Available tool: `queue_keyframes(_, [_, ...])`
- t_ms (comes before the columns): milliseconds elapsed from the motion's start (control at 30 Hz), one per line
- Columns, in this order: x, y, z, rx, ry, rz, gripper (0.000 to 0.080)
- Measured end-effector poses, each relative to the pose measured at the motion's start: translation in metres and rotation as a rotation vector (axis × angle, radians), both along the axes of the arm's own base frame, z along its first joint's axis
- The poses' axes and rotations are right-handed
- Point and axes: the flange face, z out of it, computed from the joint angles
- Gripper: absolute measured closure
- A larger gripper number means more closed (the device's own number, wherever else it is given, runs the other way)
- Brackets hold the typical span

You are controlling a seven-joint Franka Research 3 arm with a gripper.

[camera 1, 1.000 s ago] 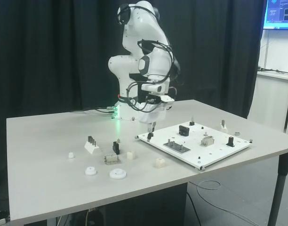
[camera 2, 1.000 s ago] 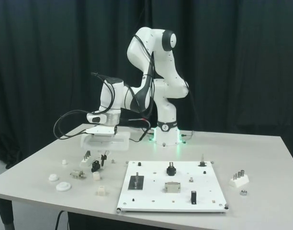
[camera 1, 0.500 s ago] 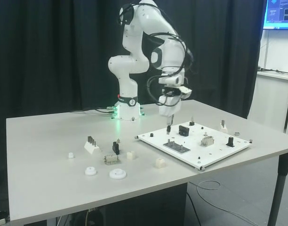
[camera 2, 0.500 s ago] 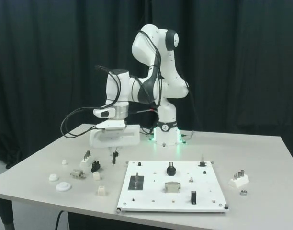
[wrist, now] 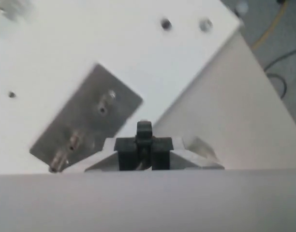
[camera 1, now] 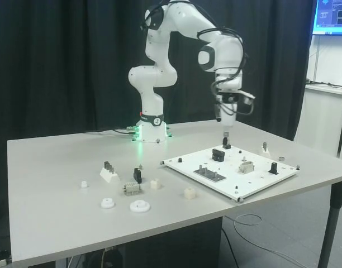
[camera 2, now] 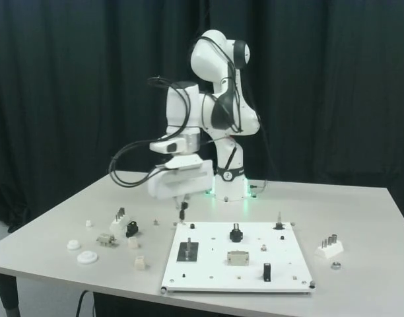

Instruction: Insert USB.

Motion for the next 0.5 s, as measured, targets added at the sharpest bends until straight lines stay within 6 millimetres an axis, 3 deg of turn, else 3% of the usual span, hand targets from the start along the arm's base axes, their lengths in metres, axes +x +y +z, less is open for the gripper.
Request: queue_keyframes(500, [0.003,0.062,0.006,0.025,0.003,0.117,0.0747])
